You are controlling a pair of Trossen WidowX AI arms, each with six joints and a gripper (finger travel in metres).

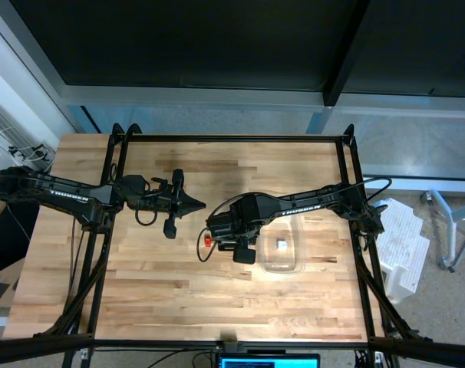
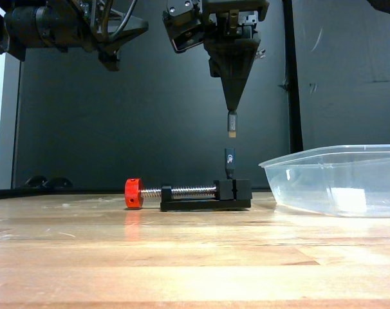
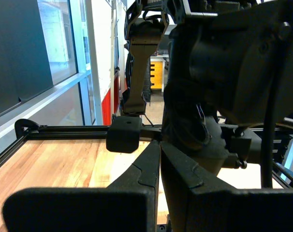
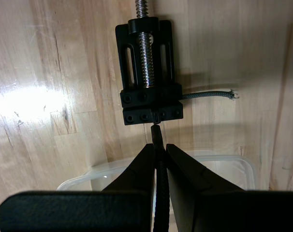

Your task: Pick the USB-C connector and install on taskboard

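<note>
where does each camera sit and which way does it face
High: above the table at its near edge, looking down; both arms, left gripper apart from the taskboard.
Low: table height, looking level; right gripper holds USB-C connector above taskboard.
Left wrist: along its shut fingers toward the right arm.
Right wrist: down past its fingers onto the taskboard.
Shared: low and right wrist both show the clear tray.

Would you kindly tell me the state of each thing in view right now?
right gripper: shut on the USB-C connector, above the taskboard
USB-C connector: held upright, not yet inserted
taskboard: lying flat on the table
left gripper: shut, parked aloft
clear tray: lidless, holding a small white piece
</note>
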